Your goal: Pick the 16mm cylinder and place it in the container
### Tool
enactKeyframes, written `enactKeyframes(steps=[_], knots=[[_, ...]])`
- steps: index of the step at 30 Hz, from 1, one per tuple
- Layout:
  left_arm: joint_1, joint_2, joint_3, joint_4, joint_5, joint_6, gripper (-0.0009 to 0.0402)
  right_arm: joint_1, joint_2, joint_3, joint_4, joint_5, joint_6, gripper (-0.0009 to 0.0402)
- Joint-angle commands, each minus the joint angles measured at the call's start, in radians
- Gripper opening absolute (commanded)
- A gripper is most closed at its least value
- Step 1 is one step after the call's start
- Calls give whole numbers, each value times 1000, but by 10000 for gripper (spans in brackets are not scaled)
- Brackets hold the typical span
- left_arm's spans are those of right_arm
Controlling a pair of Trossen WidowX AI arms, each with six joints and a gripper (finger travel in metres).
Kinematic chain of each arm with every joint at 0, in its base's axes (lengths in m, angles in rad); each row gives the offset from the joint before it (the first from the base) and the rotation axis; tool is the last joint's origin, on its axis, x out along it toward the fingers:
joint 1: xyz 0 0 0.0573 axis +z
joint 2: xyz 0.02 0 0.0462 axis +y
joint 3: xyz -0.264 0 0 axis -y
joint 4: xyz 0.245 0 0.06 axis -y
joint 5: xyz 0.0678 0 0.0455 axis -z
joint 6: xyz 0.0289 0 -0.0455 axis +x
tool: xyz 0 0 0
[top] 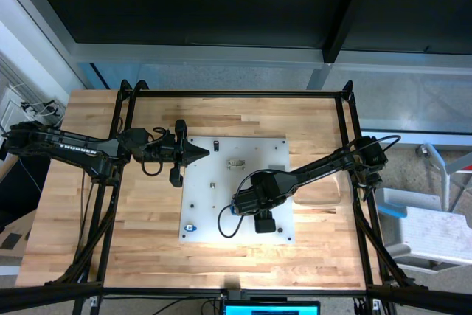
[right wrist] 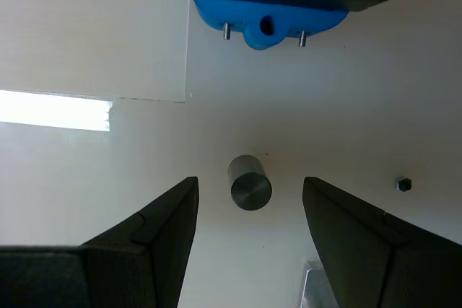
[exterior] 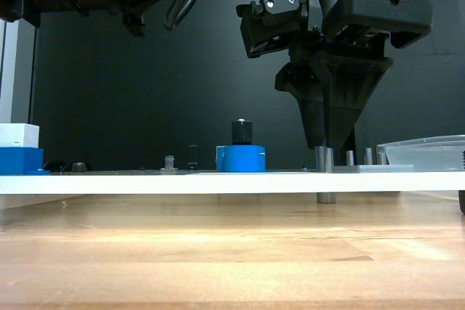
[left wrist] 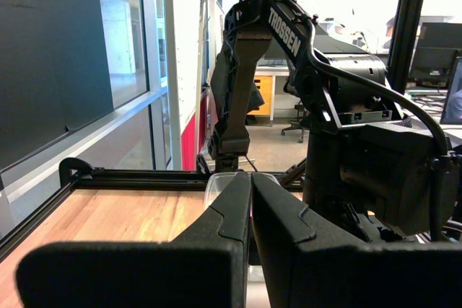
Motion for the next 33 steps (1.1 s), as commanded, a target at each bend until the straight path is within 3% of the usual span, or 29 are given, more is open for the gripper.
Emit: enactKeyframes(steps=[1, 12, 33], knots=[[0, 0, 0, 0, 0, 0, 0, 0, 0, -14, 19, 0, 1, 201], [0, 0, 0, 0, 0, 0, 0, 0, 27, -20, 45, -25, 8, 189], [0, 0, 0, 0, 0, 0, 0, -2, 24, -20, 41, -26, 8, 82]])
